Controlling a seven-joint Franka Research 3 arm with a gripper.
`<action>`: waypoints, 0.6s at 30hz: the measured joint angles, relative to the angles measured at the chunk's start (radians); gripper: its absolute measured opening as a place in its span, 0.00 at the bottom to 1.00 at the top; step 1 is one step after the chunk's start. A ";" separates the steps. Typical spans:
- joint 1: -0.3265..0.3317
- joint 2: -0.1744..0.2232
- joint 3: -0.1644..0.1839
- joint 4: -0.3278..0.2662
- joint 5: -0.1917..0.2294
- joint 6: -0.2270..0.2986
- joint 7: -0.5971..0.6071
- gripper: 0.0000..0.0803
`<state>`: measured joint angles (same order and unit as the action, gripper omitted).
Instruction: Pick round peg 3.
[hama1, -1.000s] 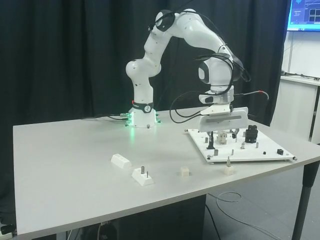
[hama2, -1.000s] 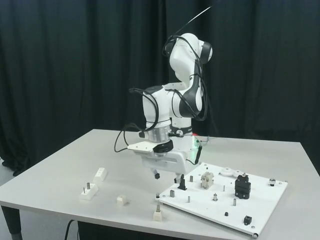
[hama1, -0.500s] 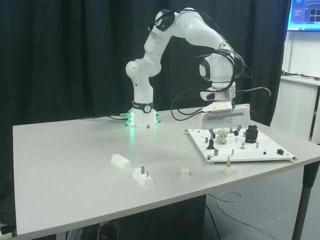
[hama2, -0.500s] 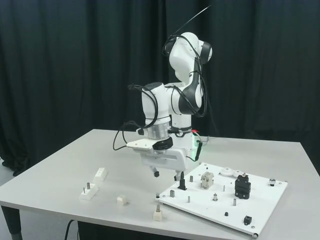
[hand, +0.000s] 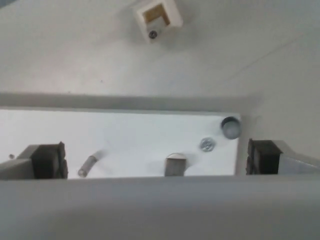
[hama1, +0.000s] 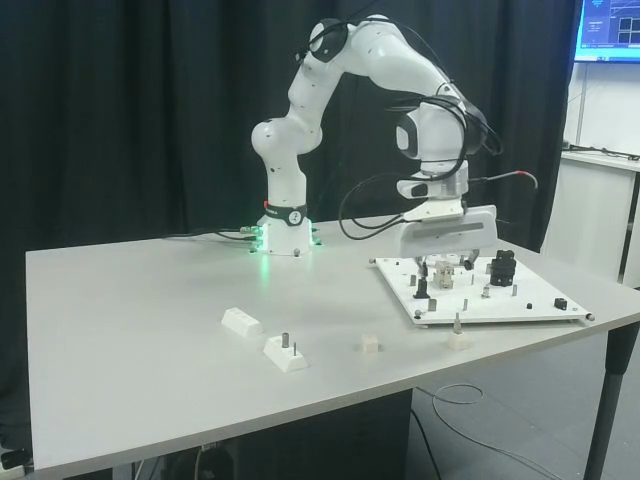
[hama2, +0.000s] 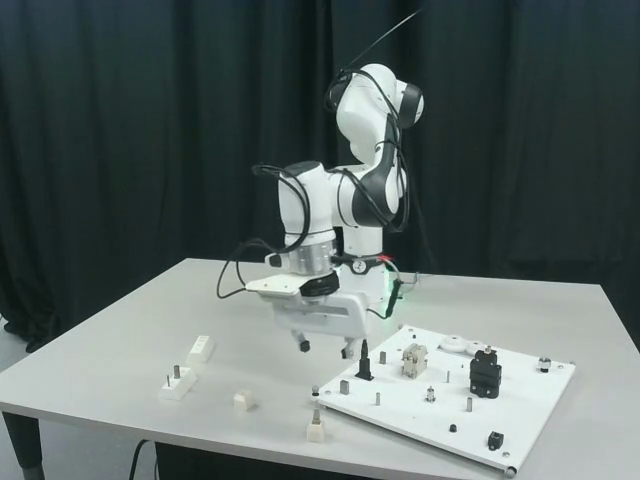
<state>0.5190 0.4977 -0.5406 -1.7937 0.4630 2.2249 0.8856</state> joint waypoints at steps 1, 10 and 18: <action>0.000 0.000 -0.005 0.000 -0.001 0.000 -0.012 1.00; -0.001 0.000 -0.073 -0.001 -0.031 -0.030 -0.130 1.00; -0.029 0.000 -0.126 -0.009 -0.058 -0.055 -0.237 1.00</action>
<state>0.4904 0.4975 -0.6667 -1.8024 0.4048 2.1700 0.6490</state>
